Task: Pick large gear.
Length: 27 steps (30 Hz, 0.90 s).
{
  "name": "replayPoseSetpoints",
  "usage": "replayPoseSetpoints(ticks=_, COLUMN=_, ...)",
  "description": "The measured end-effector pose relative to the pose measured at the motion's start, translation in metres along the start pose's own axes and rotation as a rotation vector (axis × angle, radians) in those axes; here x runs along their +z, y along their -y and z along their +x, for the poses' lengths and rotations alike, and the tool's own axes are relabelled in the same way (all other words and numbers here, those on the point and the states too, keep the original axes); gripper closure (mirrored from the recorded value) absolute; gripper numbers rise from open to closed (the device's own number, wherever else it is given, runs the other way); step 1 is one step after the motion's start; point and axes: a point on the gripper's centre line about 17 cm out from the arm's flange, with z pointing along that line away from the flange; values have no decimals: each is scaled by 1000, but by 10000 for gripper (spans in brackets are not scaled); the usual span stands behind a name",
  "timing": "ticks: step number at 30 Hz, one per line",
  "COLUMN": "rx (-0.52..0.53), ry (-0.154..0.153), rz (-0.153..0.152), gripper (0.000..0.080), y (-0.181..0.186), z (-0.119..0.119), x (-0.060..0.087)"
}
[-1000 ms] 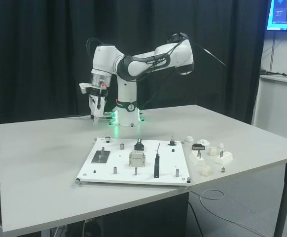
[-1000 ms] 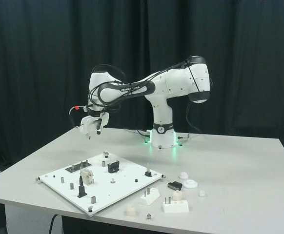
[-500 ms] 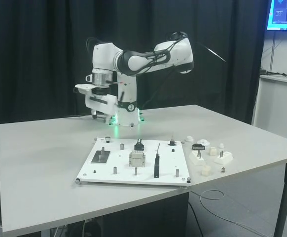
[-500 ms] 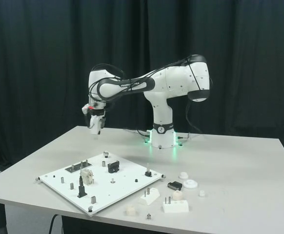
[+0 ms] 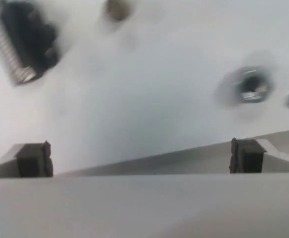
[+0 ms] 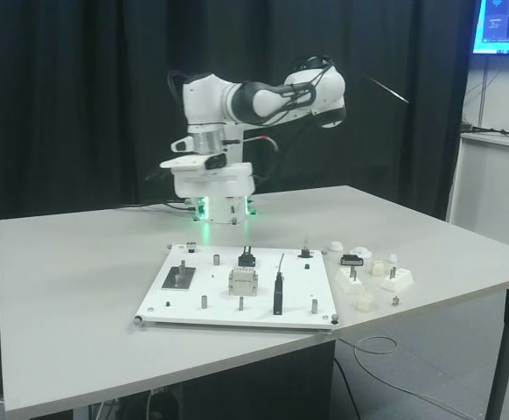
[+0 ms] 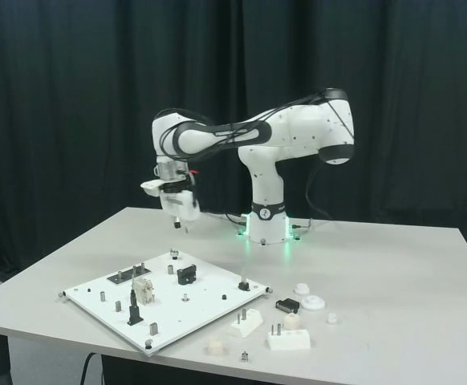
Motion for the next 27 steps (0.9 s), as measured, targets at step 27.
replayPoseSetpoints(ticks=27, rx=-421, ry=42, rz=-90, gripper=3, y=178, z=-105, x=29)
